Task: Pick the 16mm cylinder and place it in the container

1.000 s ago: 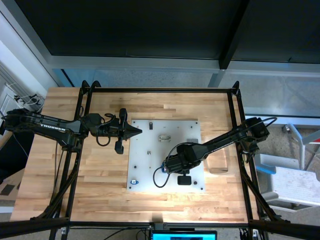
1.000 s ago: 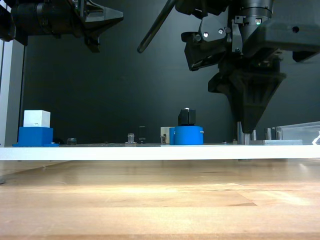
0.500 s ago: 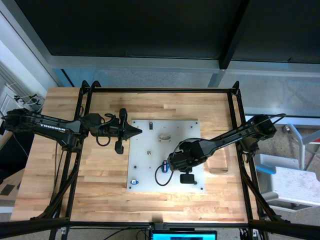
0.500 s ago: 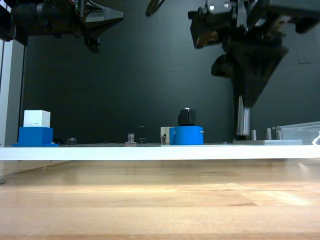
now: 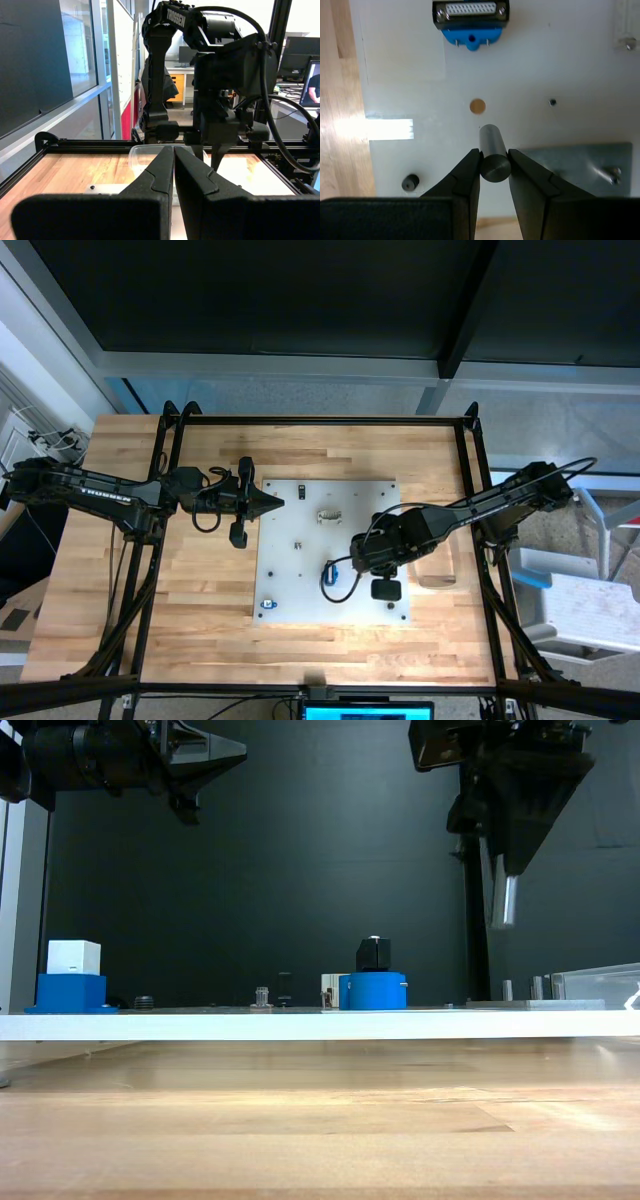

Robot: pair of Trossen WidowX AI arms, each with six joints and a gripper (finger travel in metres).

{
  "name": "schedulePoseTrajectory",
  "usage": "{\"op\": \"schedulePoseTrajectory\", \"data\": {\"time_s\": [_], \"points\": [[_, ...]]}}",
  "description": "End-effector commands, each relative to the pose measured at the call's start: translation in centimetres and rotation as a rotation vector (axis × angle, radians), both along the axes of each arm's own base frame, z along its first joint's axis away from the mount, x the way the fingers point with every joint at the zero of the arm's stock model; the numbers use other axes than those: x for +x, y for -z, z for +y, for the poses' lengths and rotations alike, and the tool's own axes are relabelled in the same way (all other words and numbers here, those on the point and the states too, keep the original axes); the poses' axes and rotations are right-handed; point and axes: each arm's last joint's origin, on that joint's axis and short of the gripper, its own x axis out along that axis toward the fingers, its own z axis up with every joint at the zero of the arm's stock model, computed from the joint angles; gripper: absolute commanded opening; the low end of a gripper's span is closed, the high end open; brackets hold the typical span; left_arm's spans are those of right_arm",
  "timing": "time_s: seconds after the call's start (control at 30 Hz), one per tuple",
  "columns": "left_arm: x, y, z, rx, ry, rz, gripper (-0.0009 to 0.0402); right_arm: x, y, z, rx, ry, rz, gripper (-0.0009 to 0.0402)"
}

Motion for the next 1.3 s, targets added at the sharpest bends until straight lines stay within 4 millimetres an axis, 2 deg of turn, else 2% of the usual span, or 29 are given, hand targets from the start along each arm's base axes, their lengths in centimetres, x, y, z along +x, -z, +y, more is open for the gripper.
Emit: {"op": "schedulePoseTrajectory", "data": {"time_s": [0.03,0.17,0.67,1.3], "points": [[0.0,0.0,0.0,0.000,0.000,0.000,0.0000,-0.9,-0.7,-0.3,0.004,0.023,0.004,0.0023],[0.0,0.0,0.0,0.000,0.000,0.000,0.0000,-2.5,-1.0,-0.8,0.026,0.075,-0.009,0.0023],[0.0,0.0,0.0,0.000,0.000,0.000,0.0000,-8.0,-0.2,-2.6,0.087,0.240,-0.022,0.0023],[0.0,0.0,0.0,0.000,0.000,0.000,0.0000,-12.8,1.9,-3.4,0.128,0.320,-0.017,0.0023]]}}
